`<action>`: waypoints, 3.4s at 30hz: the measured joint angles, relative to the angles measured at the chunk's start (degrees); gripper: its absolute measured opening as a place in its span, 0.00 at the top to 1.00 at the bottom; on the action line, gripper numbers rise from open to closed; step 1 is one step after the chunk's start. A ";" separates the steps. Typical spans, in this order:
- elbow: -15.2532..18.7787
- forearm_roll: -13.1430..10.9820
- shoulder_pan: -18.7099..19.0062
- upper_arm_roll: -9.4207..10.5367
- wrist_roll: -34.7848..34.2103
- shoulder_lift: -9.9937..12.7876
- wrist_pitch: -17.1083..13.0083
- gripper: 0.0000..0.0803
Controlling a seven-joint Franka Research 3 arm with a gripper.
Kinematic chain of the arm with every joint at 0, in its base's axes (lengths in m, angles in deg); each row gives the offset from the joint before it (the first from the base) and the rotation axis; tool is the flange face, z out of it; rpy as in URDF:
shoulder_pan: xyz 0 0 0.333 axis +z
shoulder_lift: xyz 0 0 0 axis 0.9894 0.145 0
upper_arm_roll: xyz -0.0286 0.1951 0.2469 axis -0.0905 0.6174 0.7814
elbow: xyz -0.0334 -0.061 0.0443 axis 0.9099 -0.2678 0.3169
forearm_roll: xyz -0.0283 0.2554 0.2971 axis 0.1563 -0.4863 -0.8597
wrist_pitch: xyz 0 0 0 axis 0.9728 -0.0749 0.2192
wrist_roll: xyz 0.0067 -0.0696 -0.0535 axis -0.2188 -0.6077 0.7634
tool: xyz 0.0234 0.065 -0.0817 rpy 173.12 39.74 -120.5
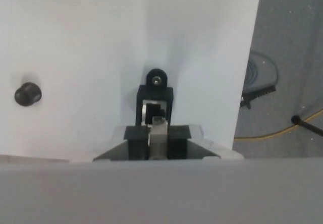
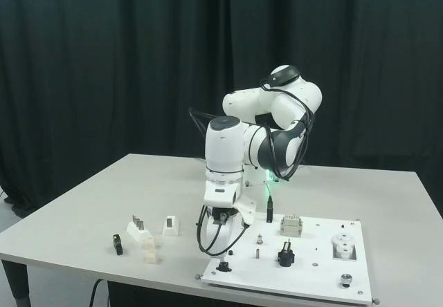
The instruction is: Insert Ethernet.
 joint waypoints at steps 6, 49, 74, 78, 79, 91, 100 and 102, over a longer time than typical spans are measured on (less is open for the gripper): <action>-0.43 0.00 -0.35 0.35 0.00 0.06 0.00 0.91; -1.64 0.90 -1.38 1.18 -0.94 0.37 0.03 0.91; -2.14 1.29 -1.21 1.20 -0.98 0.44 0.77 0.91; -2.15 1.33 -1.21 1.20 -0.98 0.44 0.76 0.91; -2.16 1.35 -1.21 1.20 -0.98 0.44 0.77 0.91; -2.36 1.90 -1.21 1.20 -0.98 0.45 0.84 0.91; -2.36 1.94 -1.21 1.22 -0.98 0.47 0.83 0.91; -2.36 1.94 -1.21 1.22 -0.97 0.47 0.83 0.91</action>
